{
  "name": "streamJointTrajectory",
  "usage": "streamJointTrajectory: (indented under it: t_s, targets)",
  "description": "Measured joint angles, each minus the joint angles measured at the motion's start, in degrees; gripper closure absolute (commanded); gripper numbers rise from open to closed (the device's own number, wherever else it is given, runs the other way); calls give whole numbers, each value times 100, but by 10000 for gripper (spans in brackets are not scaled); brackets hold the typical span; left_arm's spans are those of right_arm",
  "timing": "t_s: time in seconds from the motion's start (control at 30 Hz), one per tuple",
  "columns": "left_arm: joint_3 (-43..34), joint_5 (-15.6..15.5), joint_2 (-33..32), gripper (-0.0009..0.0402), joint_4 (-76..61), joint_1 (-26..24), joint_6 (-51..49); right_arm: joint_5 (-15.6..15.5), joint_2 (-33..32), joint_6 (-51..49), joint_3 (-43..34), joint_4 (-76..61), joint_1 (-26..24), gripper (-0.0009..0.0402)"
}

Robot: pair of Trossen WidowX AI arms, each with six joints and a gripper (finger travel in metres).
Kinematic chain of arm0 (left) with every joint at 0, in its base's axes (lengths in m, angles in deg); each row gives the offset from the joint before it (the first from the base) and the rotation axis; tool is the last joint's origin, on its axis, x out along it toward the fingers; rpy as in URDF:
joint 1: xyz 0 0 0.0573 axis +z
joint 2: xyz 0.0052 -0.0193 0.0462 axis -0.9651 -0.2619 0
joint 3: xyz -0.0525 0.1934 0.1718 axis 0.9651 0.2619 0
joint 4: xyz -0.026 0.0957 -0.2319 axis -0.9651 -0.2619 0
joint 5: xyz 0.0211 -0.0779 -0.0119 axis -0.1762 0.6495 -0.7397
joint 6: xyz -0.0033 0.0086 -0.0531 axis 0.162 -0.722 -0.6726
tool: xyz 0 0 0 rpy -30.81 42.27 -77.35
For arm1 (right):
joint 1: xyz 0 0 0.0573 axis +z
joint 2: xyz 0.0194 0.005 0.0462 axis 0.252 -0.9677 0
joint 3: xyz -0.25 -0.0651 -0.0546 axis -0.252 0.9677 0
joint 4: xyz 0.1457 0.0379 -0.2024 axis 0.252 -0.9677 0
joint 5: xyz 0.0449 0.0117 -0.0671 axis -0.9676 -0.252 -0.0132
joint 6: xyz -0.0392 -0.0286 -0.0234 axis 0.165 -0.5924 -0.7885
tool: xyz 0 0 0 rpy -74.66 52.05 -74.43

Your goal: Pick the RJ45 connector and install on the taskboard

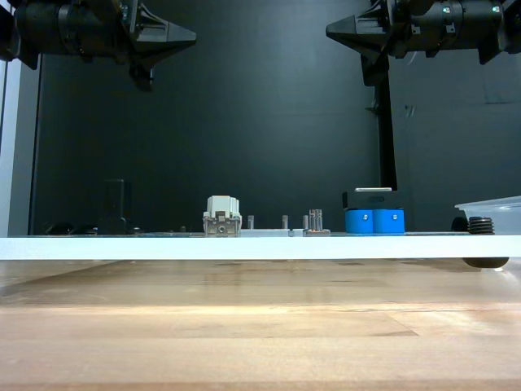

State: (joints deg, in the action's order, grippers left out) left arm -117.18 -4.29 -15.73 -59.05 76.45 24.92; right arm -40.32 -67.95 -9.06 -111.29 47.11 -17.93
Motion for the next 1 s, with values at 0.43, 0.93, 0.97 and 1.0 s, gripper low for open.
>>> streamJointTrajectory:
  t_s: [0.43, 0.93, 0.97, 1.0]
  targets:
    - [0, -2, -2, 393, 0, 0, 0, -22, 0, 2, 2, -111, 9, 393]
    - [0, 0, -2, 393, 0, 0, 0, -22, -2, 4, 2, -197, 9, 393]
    - [0, 0, -2, 393, 2, 0, 0, -22, -2, 4, 2, -197, 9, 393]
    - [2, -2, -2, 393, 0, 0, 0, -22, -2, 7, 2, -197, 9, 393]
